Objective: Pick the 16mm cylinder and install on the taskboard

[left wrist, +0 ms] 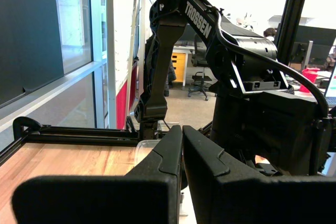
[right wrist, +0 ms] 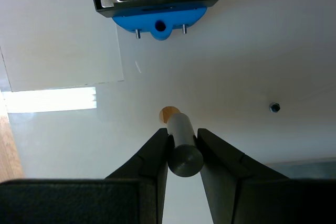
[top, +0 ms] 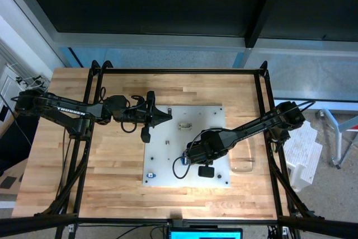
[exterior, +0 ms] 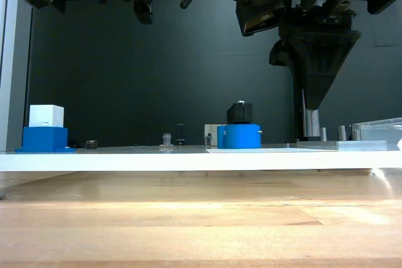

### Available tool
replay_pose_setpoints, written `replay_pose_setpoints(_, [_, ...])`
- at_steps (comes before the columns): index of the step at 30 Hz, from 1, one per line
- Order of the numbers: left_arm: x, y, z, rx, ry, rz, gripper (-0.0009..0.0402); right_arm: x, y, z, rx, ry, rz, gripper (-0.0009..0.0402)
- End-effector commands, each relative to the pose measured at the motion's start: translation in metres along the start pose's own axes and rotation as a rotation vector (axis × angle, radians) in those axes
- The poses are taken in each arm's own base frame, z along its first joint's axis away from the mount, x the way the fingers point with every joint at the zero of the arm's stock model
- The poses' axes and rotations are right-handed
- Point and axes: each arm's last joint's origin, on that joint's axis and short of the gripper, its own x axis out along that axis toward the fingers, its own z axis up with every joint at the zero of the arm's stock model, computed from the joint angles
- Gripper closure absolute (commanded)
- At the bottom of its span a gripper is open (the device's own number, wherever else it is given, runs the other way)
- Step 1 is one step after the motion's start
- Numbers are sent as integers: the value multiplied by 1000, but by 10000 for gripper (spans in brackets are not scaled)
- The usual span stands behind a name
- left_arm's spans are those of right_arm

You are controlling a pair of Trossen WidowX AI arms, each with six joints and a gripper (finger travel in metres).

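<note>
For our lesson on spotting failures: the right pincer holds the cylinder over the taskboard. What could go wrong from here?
1. The 16mm cylinder looks offset from the tan hole in the taskboard; pressing down may jam it on the rim.
2. The right pincer grips smooth metal at its tips only, so it could slip.
The left pincer, shut, hovers over the board's left edge.

Silver-grey 16mm cylinder [right wrist: 181, 141], white taskboard [right wrist: 262, 51]
</note>
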Motion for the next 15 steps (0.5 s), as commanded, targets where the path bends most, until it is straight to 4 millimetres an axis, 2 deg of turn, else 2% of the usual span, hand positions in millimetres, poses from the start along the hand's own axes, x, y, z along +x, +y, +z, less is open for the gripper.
replay_pose_setpoints(1, [0,0,0,0,-1,0,393,2,1,-1,-1,-2,1,393])
replay_pose_setpoints(15, [0,0,0,0,-1,0,393,8,2,-3,-4,-18,10,393])
